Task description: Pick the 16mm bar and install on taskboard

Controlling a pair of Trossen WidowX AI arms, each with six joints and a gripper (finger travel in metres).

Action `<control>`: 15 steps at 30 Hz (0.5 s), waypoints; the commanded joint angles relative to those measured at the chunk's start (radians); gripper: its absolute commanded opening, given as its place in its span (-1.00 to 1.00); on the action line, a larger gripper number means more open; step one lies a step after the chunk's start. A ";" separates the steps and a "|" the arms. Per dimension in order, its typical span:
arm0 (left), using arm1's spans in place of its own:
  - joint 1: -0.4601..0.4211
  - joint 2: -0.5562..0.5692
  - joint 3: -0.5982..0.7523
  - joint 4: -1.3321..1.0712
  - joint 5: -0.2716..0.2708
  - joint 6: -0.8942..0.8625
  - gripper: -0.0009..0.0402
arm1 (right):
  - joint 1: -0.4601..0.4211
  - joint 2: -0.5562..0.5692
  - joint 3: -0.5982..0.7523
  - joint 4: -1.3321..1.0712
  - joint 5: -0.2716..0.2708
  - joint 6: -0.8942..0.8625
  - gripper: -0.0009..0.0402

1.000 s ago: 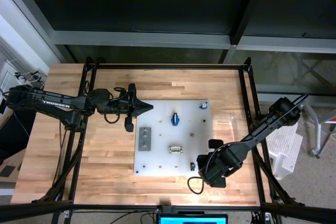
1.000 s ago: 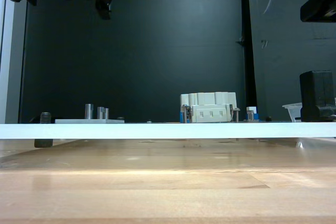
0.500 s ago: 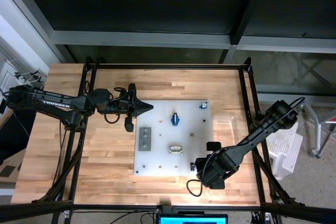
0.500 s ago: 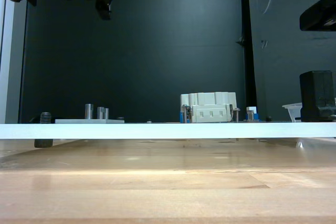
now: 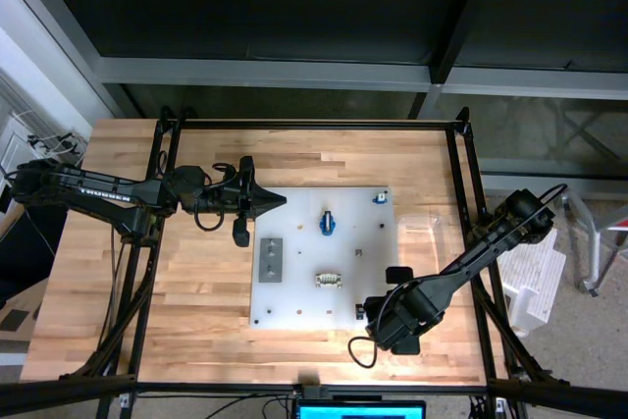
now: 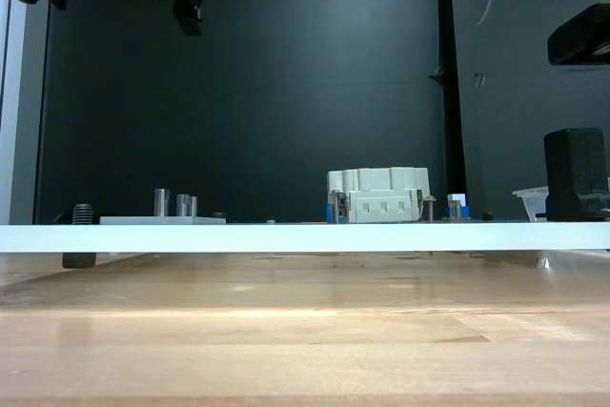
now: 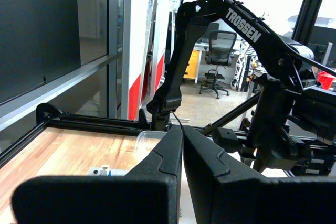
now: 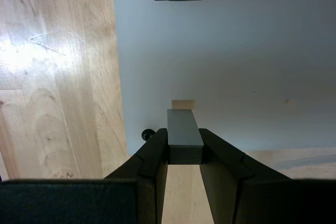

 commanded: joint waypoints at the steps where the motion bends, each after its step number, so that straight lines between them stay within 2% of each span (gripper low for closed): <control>1: 0.000 0.000 0.000 0.001 0.000 0.000 -0.96 | -0.010 0.000 0.000 0.000 0.002 0.001 -0.96; 15: 0.000 0.000 0.000 0.000 0.000 0.001 -0.96 | -0.017 0.000 -0.001 0.003 0.002 -0.007 -0.96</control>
